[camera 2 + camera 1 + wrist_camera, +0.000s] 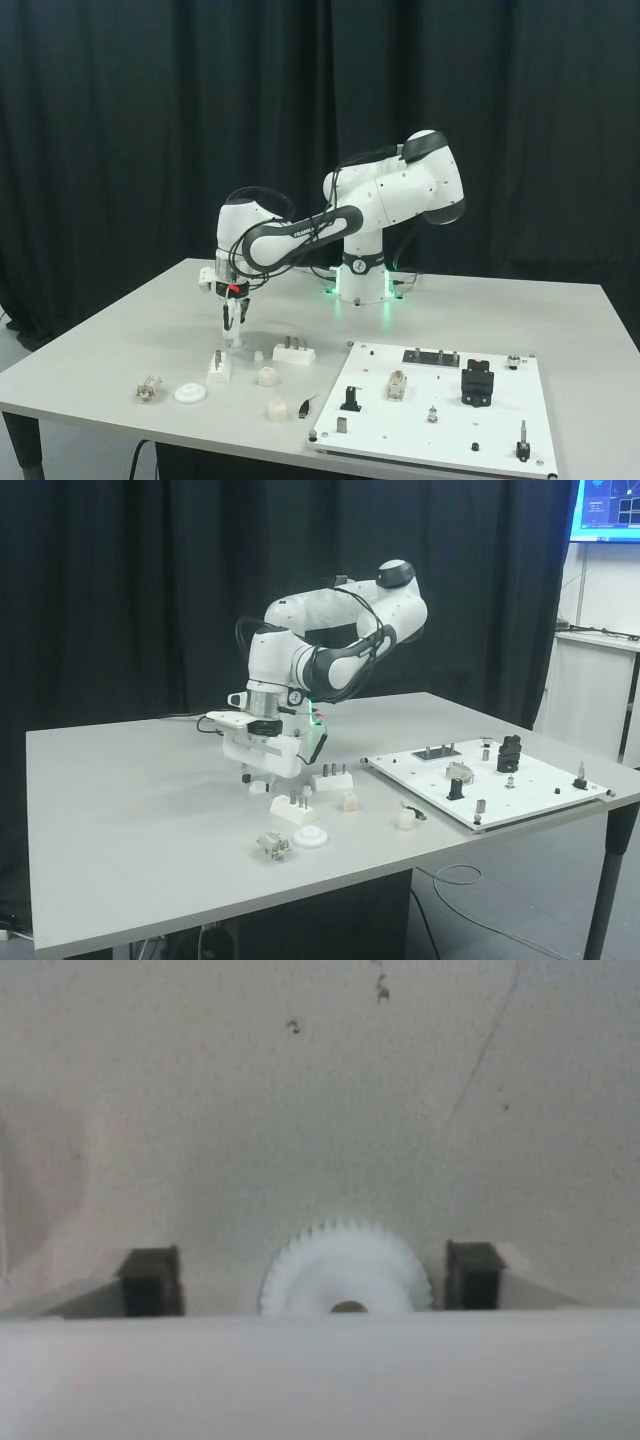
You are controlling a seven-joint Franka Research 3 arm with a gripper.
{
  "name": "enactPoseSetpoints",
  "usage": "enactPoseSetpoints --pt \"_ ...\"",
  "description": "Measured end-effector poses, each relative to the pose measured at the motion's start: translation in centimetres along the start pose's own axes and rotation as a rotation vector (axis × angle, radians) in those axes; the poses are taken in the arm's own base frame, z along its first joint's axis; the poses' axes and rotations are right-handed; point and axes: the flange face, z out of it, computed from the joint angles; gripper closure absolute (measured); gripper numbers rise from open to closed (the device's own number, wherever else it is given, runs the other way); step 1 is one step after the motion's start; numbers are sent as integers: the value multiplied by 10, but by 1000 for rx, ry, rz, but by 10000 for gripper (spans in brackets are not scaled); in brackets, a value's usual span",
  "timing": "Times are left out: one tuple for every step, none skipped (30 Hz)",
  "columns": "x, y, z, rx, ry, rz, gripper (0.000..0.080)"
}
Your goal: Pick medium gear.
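Your tool stands open at table level, its two black fingertips on either side of the medium gear in the lower centre of the wrist view. The gear, white and toothed, lies flat on the grey table between them. It sits nearer one fingertip than the other: the gap at one side is narrow, at the other clearly wider. Neither fingertip can be confirmed as touching the teeth, and nothing is held.

Recommendation for the step in hand: close slowly so the nearer fingertip pushes the gear into line rather than kicking it sideways. Keep the fingertips low, so that they meet the toothed rim squarely. A flat, thin disc is likely to tip or slip if caught high. Confirm a firm hold before you lift.

Pose: in the first room view the arm is folded over, with the wrist pointing straight down left of centre and the tool at the table surface. The second room view shows the same vertical stance, tool low at centre left, just beside a small white block holding pins.
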Motion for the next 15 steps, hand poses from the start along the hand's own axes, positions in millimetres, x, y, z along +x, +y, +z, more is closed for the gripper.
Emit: enactPoseSetpoints --pt "0 0 0 0 0 0 3" --pt "0 0 0 -1 0 0 3" --pt "0 0 1 -1 0 0 266" --pt "0 0 1 -2 0 -1 266" --pt "-1 0 1 -3 -1 -1 266" --pt "-1 1 2 -4 -1 0 266" --pt "-1 1 2 -5 -1 1 266" --pt "-1 1 3 -7 -2 1 266" --pt "-1 1 3 -7 -2 2 424" --pt "-2 1 3 -7 -2 4 424" --pt "-2 1 3 -7 -2 4 424" --pt "-2 1 3 -7 -2 4 424" --pt "-2 1 3 -7 -2 5 424" --pt "-2 1 3 -7 -2 5 424" --pt "-2 1 3 -7 -2 5 424"
